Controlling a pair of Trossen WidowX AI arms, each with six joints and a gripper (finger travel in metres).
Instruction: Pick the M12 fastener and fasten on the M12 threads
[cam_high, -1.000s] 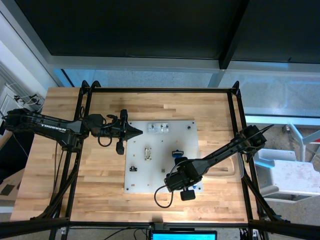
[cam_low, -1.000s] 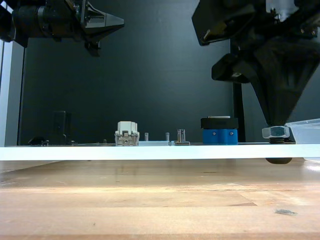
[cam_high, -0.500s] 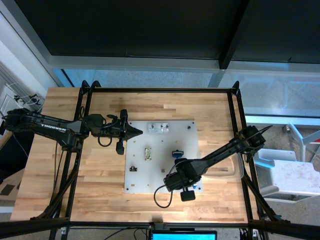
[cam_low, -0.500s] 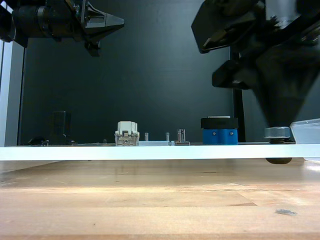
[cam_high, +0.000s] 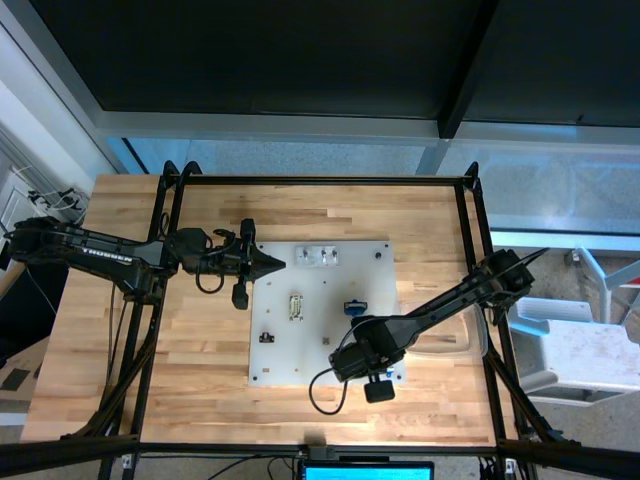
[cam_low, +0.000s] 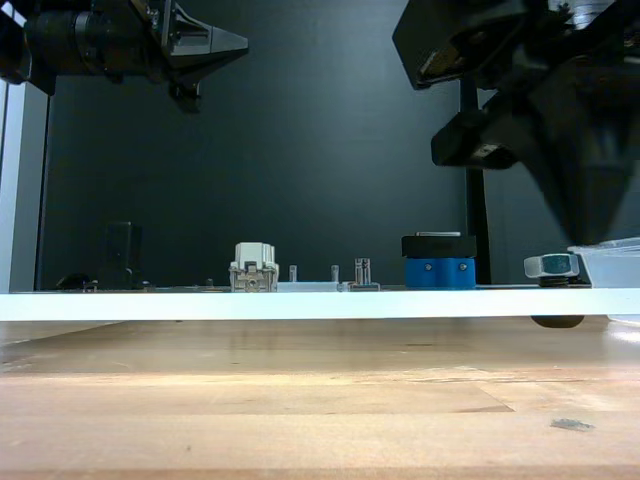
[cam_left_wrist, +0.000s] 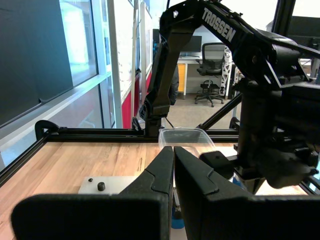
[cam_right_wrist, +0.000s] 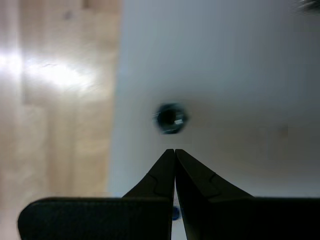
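Hovering over nut (cam_right_wrist: 171, 118), right gripper (cam_right_wrist: 174, 151) is closed; left gripper (cam_high: 279, 265) overhangs board (cam_high: 290, 355).

Bright high view, dim low view — glare on tabletop (cam_right_wrist: 50, 70), nut (cam_right_wrist: 171, 118) blurred (right wrist)

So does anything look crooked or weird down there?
Maybe the silver nut: in the low view it looks slightly tilted on its stud, not flat. The right gripper hangs shut and empty just above it. The left gripper is parked high over the board's left edge.
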